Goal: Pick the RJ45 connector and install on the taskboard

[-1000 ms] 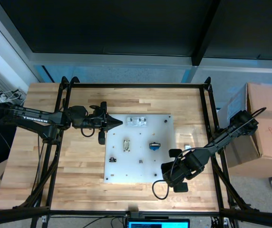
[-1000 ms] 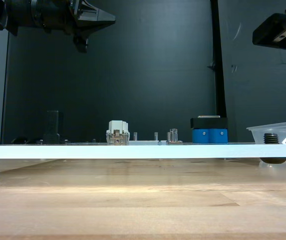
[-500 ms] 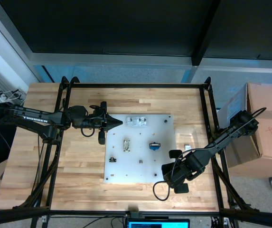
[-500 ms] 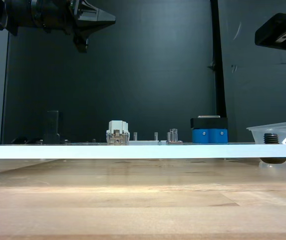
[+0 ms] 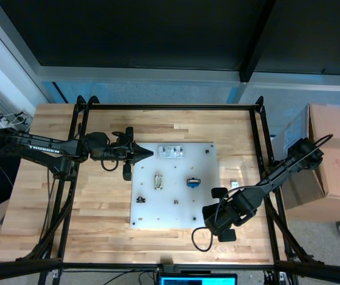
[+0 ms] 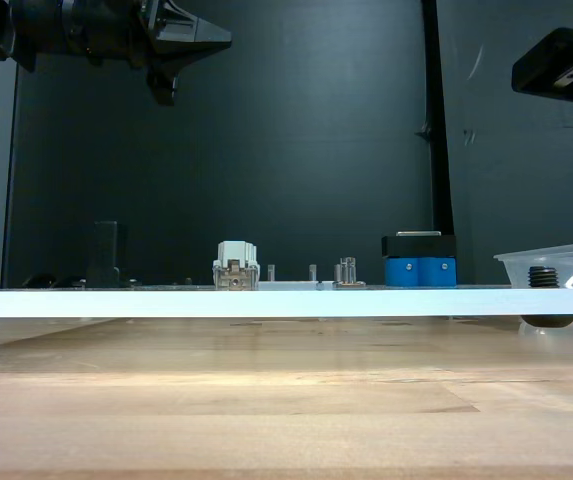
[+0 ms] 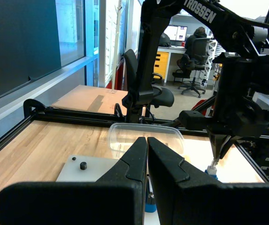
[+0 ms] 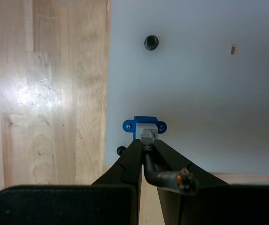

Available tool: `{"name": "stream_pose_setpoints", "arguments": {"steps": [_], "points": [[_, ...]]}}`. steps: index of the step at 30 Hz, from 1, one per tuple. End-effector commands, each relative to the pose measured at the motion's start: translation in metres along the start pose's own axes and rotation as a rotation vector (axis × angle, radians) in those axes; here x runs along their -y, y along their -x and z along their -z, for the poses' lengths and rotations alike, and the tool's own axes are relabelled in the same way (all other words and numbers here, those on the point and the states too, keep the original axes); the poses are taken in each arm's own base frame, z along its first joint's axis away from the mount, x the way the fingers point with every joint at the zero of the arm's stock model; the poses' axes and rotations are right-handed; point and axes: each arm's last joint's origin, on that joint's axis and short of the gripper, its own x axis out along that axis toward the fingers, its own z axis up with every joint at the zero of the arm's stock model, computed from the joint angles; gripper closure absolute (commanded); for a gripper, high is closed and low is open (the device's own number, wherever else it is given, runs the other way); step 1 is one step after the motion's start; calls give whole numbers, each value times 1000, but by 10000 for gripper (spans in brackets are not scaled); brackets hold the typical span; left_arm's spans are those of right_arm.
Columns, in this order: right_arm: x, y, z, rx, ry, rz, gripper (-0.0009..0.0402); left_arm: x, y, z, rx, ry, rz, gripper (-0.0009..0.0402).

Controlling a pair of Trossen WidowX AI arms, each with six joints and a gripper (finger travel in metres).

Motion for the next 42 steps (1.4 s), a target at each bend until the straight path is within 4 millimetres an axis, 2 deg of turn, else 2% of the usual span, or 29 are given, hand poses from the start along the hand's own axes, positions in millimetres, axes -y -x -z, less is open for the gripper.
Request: {"name": "stream_pose_setpoints", "arguments": {"steps": [1, 9, 17, 29, 42], "points": [[0, -1, 1, -3, 0, 2, 393, 0, 0, 0, 0, 0, 0, 392], [1, -3, 1, -2, 3, 3, 393, 0, 0, 0, 0, 0, 0, 393], [4, -20, 9, -14, -7, 10, 393, 0, 0, 0, 1, 0, 0, 393], [3, -16, 7, 6, -9, -4, 391, 0, 0, 0, 0, 0, 0, 393], [4, -7, 6, 32, -14, -19, 309, 0, 0, 0, 0, 0, 0, 393]]}}
